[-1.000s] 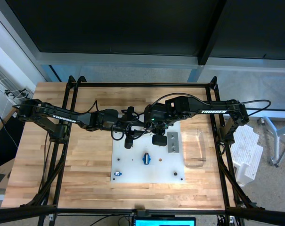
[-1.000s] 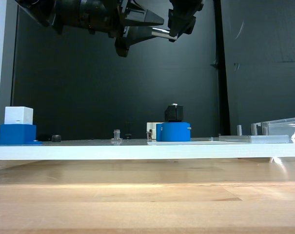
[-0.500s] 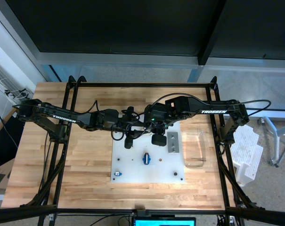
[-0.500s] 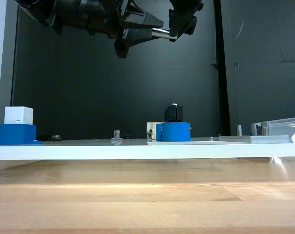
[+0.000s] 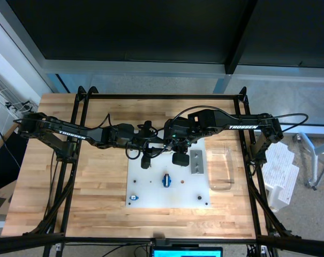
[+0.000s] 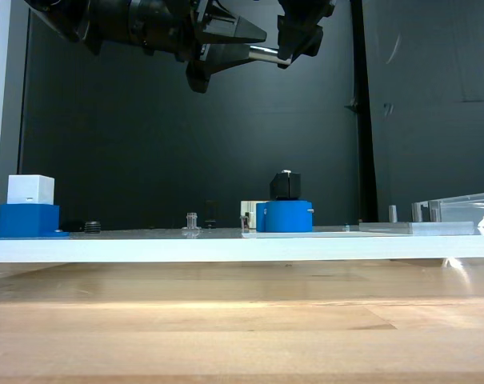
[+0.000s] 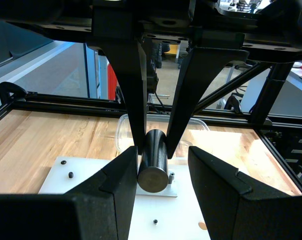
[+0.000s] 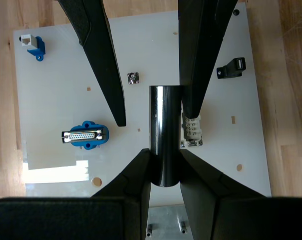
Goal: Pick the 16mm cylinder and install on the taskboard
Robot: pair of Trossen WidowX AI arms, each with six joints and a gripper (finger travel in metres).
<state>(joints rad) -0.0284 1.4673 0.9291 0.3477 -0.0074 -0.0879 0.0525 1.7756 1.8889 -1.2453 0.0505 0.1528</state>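
Observation:
The 16mm cylinder is a smooth grey metal bar held level high above the taskboard, a white plate with holes. My right gripper is shut on it, one finger on each side. My left gripper faces it from the opposite side, open, with its fingers straddling the cylinder; one finger touches the metal and the other stands apart. The low view shows the two grippers meeting tip to tip at the cylinder, far above the taskboard.
On the taskboard sit a blue connector, a grey metal block and a small blue-and-white connector. A clear plastic tray lies right of the plate. A black frame rings the wooden table.
The left gripper's fingers have shifted very slightly around the cylinder. The right gripper and the cylinder hold the same place.

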